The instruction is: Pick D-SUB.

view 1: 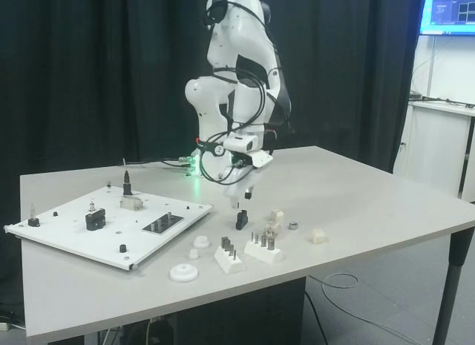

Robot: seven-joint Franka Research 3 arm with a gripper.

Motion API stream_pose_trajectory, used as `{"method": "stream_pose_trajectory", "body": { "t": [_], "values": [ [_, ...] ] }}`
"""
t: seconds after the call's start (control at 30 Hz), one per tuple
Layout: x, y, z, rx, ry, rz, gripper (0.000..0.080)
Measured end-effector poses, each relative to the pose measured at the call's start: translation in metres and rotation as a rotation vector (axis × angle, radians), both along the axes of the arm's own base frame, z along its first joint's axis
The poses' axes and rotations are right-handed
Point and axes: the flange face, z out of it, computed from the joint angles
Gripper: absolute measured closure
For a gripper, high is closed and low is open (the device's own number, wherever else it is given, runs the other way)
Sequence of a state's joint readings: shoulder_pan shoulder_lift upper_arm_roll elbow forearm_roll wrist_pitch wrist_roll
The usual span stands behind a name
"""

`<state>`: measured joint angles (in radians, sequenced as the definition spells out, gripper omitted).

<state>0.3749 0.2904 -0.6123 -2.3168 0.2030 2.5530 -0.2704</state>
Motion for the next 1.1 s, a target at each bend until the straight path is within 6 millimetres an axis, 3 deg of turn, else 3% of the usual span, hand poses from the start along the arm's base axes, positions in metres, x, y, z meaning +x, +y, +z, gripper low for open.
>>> {"method": "stream_pose_trajectory", "body": {
  "t": [0.43, 1.1],
  "values": [
    [0.002, -0.002, -0.026, -0.001, 0.035, -0.022, 0.0003],
    [0.003, 0.0, -0.034, 0.016, 0.027, 0.053, 0.0003]
  ]
}}
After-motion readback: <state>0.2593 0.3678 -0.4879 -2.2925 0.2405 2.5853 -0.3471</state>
